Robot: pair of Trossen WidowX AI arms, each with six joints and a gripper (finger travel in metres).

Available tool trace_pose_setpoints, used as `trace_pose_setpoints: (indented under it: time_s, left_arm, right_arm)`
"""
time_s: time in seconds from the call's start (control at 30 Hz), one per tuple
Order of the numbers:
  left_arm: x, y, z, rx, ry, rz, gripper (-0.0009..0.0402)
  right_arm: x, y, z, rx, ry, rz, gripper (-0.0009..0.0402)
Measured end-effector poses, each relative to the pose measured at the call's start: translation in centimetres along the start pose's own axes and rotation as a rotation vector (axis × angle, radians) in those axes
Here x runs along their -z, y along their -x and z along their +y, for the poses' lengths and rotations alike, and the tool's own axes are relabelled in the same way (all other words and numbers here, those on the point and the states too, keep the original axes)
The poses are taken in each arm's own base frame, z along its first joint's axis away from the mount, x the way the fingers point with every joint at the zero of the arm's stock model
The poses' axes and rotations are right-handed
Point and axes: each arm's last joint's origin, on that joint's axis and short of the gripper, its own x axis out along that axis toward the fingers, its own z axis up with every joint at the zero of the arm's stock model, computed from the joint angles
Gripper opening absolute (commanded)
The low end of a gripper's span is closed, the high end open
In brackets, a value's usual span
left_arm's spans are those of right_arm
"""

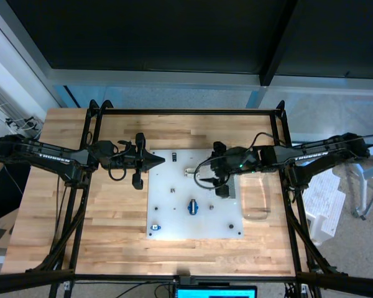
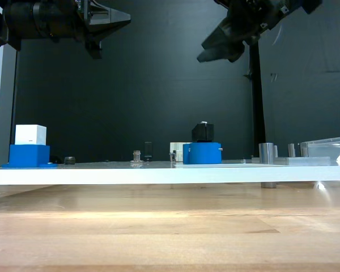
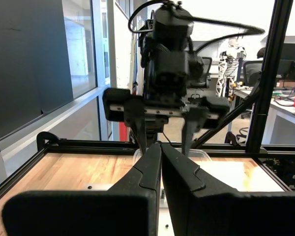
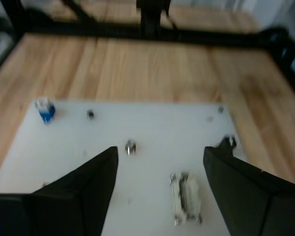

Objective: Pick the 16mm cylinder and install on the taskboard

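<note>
Wooden table (image 1: pixel 81 217) inside a black frame carries the white taskboard (image 1: pixel 174 231) at its centre.

High view: the left gripper (image 1: pixel 160 160) sits over the board's far left edge, pointing inward. The right gripper (image 1: pixel 212 171) sits over the board's right part, just beside the grey block (image 1: pixel 233 186), with the clear tray (image 1: pixel 265 214) further right.

Low view: both grippers hang high above the board. The 16mm cylinder (image 2: pixel 266 153) stands upright near the board's right end, right of the blue fitting (image 2: pixel 202 153). It is well below the right gripper and off to its right.

Left wrist view: the left fingers are pressed together, holding nothing.

Right wrist view: the right fingers are spread wide and empty, with white board surface between them.
</note>
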Motion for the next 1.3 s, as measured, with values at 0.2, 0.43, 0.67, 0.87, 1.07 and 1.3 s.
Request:
trace_pose_setpoints:
  time_s: [0.2, 0.43, 0.67, 0.87, 1.07, 1.3]
  left_arm:
    - [0.0, 0.0, 0.0, 0.000, 0.000, 0.000, 0.0000]
    - [0.0, 0.0, 0.0, 0.000, 0.000, 0.000, 0.0000]
    - [0.0, 0.0, 0.0, 0.000, 0.000, 0.000, 0.0000]
    - [0.0, 0.0, 0.0, 0.000, 0.000, 0.000, 0.0000]
    - [0.0, 0.0, 0.0, 0.000, 0.000, 0.000, 0.0000]
    - [0.0, 0.0, 0.0, 0.000, 0.000, 0.000, 0.0000]
  right_arm:
    - [0.2, 1.3, -1.5, -0.021, -0.033, -0.232, 0.0141]
    - [1.0, 2.5, -2.1, 0.002, -0.048, -0.456, 0.0035]
    - [2.2, 2.4, -2.4, 0.011, -0.070, -0.493, 0.0005]
    - [2.5, 2.4, -2.4, 0.011, -0.076, -0.491, 0.0001]
    - [2.5, 2.3, -2.4, 0.011, -0.076, -0.485, 0.0000]
    - [2.6, 2.3, -2.4, 0.011, -0.077, -0.472, 0.0000]
